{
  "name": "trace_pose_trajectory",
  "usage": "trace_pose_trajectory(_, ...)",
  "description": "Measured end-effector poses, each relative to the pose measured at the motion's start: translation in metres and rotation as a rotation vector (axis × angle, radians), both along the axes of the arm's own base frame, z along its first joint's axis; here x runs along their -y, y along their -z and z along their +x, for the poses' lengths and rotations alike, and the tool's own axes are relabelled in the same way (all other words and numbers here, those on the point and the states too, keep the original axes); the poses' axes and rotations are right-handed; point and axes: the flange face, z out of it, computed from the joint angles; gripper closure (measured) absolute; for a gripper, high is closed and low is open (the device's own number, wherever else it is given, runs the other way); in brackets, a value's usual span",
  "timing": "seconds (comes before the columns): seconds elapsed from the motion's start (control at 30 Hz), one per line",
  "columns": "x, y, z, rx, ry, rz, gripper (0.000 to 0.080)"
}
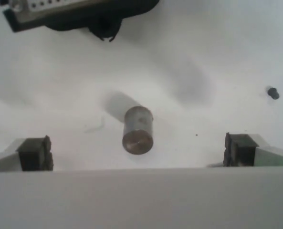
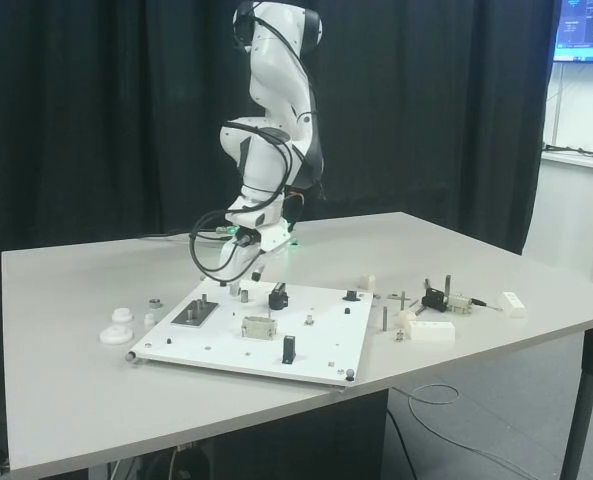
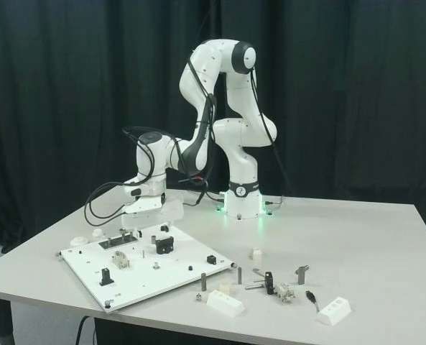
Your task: Remove round peg 4.
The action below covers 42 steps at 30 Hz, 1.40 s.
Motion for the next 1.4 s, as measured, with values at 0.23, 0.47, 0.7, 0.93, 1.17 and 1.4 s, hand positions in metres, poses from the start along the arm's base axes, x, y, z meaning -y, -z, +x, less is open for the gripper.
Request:
trace_pose_trajectory(0.23,0.003,0.002,0.0,0.013,0.023,0.006,0.0003)
trace_pose_trajectory(0.47,0.004,0.009,-0.002,0.012,0.019,0.012,0.0003)
trace_pose_trajectory(0.7,0.007,0.019,-0.005,0.014,0.03,0.01,0.0003)
trace_pose_trajectory(0.93,0.009,0.028,-0.01,0.019,0.034,0.011,0.0003)
trace_pose_trajectory(1.17,0.01,0.03,-0.011,0.024,0.041,0.019,0.0003)
trace_pose_trajectory(1.4,0.01,0.03,-0.01,0.029,0.049,0.023,0.0003)
